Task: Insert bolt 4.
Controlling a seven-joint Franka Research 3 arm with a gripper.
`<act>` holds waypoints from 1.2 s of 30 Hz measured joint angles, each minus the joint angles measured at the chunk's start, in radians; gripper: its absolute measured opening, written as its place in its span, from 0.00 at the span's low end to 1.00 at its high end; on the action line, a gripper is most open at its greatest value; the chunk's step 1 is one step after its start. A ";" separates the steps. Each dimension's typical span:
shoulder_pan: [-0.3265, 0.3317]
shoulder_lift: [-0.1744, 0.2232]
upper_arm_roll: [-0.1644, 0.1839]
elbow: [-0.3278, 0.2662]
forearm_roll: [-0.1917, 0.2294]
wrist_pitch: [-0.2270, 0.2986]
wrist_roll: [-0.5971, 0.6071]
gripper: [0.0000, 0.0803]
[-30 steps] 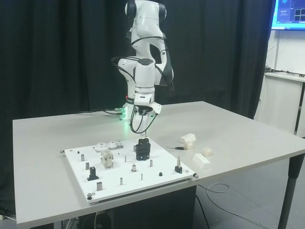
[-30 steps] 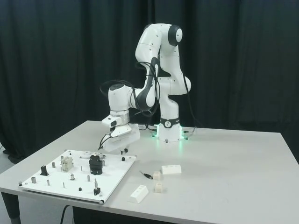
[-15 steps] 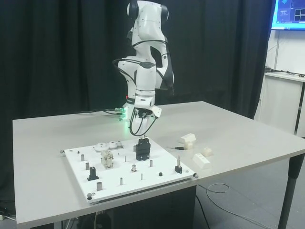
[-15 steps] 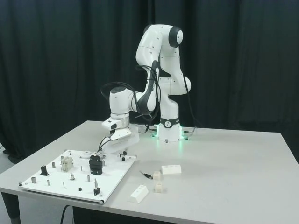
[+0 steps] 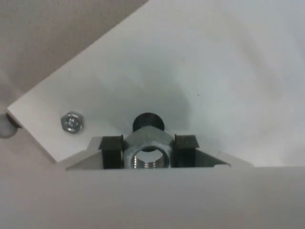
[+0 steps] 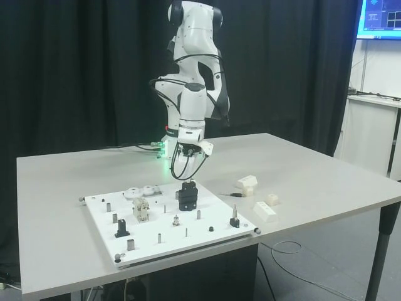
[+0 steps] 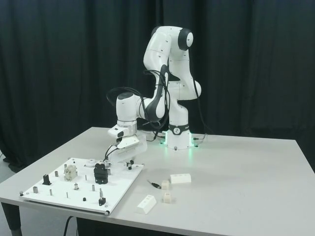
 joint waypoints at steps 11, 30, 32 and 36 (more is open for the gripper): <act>0.000 0.000 0.000 0.000 0.000 -0.001 -0.001 0.28; 0.000 -0.004 -0.002 0.000 0.000 -0.015 -0.010 0.28; 0.000 -0.005 -0.003 0.000 -0.001 -0.020 -0.011 0.28; 0.000 -0.006 -0.003 0.000 -0.001 -0.024 -0.016 0.28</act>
